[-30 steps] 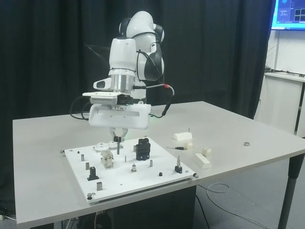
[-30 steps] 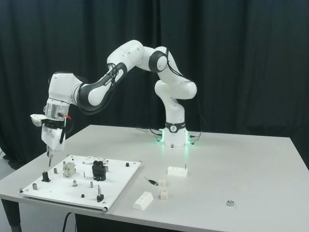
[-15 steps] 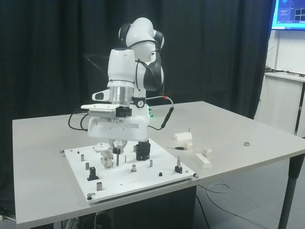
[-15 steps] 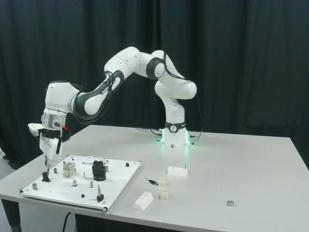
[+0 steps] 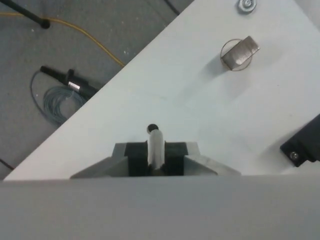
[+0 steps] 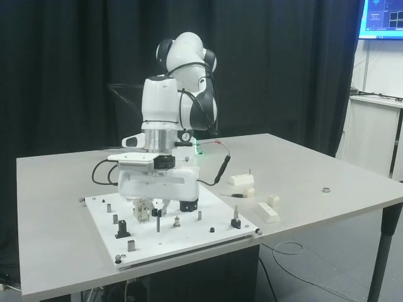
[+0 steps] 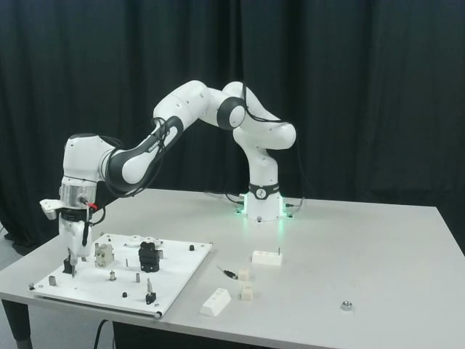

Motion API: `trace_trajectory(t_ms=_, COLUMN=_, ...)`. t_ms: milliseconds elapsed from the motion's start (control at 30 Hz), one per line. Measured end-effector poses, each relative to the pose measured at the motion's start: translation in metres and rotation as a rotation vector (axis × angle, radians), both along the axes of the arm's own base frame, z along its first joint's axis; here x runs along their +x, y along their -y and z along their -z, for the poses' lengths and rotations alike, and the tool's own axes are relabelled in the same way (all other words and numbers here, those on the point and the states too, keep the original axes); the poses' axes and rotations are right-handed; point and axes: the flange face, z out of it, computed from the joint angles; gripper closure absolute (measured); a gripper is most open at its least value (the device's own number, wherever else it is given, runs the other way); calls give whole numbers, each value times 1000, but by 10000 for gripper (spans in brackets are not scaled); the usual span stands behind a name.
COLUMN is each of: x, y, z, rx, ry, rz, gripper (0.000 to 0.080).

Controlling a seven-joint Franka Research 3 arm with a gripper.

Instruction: Insert round peg 2.

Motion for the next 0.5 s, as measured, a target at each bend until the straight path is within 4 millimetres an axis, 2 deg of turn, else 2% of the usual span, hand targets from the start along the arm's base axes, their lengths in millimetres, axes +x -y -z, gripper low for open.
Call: trace_trajectory(t_ms=500, x=10, y=1, z=15, rx=18, ry=-33, rz=-5, gripper=739)
